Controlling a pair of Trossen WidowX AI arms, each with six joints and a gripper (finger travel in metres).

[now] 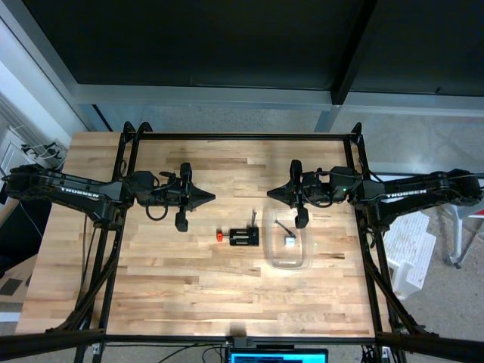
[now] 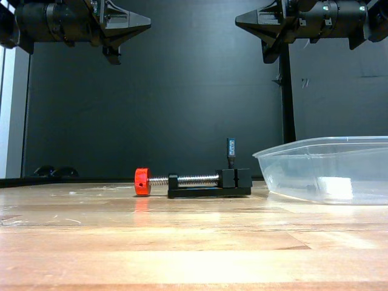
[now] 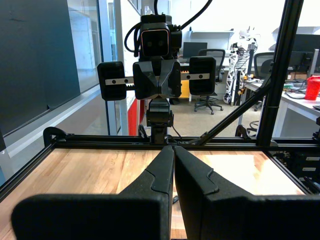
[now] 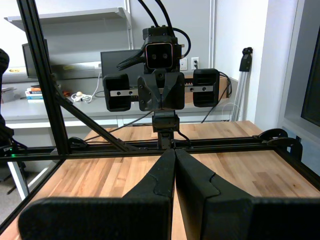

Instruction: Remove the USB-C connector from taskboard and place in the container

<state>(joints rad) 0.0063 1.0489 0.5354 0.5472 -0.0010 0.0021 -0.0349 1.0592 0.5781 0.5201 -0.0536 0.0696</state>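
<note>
Black taskboard [image 1: 240, 237] lies mid-way across the table [image 1: 174, 291], with its red knob [image 1: 220, 236] pointing toward the left gripper's side. The container [image 1: 306, 255] sits just beside its other end.

USB-C connector [image 2: 230, 148] stands upright in the taskboard's clamp end, the end nearest the container. Not yet removed.

Container holds a white cube [image 1: 290, 241] and a thin stick [image 1: 284, 226]; neither is the target.

Left gripper [image 1: 208, 197] and right gripper [image 1: 274, 193] hang high over the table, tips facing each other, well clear of the taskboard. Both have fingers pressed together and hold nothing.

Judgement: parked pose, extraction not begun. Right gripper is nearer the connector and container, so it is the likely worker. The upright connector suits a straight pull from above, but the fingers must spread first. Risk: the slim connector slips, or the taskboard lifts with it.
</note>
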